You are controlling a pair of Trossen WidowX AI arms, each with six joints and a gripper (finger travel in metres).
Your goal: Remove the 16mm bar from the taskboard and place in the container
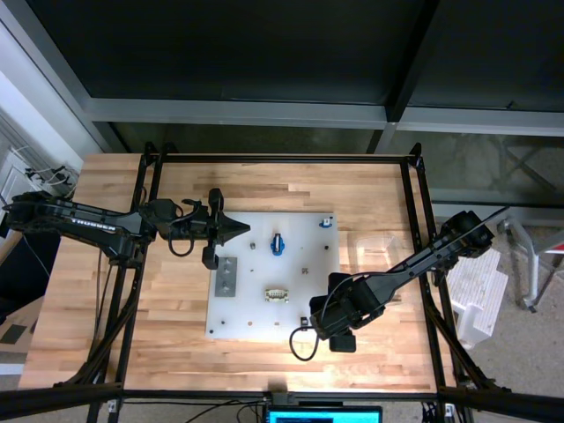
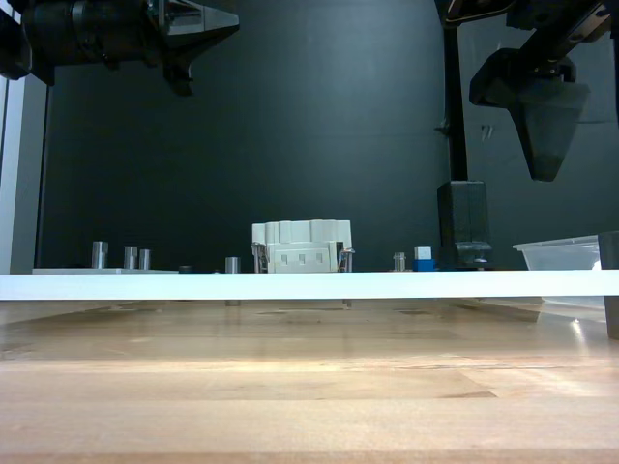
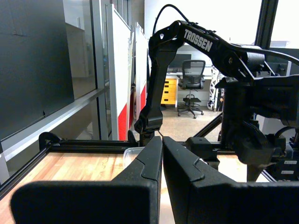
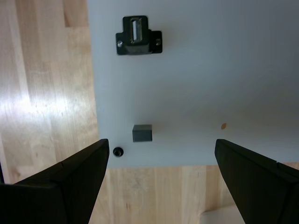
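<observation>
Left gripper [image 1: 236, 229] hangs high over the upper left corner of the taskboard [image 1: 251, 308], jaws pressed together, holding nothing. The board is a flat, matte white square plate on a pale wood-plank table [image 1: 123, 291]. On it, left to right: a grey block [image 1: 226, 280] with holes, a blue knob [image 1: 278, 244] and a ribbed metal connector [image 1: 277, 295]. Right gripper [image 4: 161, 145] is raised over the board's lower right corner, pointing straight down, jaws spread wide and empty. The 16mm bar [image 4: 142, 133] sits in the board below it, seen end-on as a small dull grey square face. It lies between the fingers but nearer one than the other. A black component [image 4: 138, 36] is fixed further along the plate. The container [image 1: 374, 251], a clear thin-walled plastic tub, is on the table just right of the board, well apart from the bar. Likely risks: closing off-centre means one finger lands first and tips or jams the peg in its seat. The peg is short, smooth metal, so a shallow pinch may slip. Coming down too far drives the fingertips into the plate. The tub is see-through and hard to judge, so a release near its rim could miss.
</observation>
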